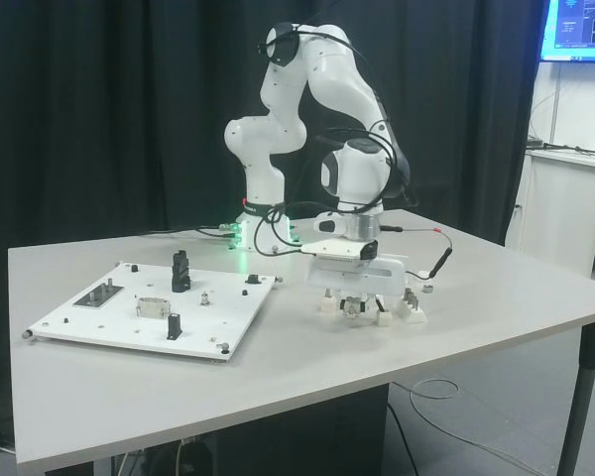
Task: Insert waterproof.
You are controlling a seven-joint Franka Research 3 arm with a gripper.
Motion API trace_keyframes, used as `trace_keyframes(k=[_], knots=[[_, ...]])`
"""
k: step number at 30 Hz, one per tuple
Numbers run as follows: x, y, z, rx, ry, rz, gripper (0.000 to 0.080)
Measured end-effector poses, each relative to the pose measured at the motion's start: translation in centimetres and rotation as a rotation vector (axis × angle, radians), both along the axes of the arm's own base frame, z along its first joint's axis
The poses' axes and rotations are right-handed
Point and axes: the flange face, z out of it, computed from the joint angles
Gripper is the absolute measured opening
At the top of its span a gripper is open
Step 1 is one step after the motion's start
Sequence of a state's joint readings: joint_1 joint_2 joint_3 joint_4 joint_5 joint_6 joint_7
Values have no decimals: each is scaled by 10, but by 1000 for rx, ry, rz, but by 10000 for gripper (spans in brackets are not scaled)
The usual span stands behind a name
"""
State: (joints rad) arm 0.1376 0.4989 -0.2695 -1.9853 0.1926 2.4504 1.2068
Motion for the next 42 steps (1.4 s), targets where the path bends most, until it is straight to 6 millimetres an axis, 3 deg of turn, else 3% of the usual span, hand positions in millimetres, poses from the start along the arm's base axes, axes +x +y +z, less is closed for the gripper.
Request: trace_keyframes(k=[30, 42], knots=[[5, -21, 10, -14, -19, -52, 314], [8, -62, 28, -49, -55, -186, 314]])
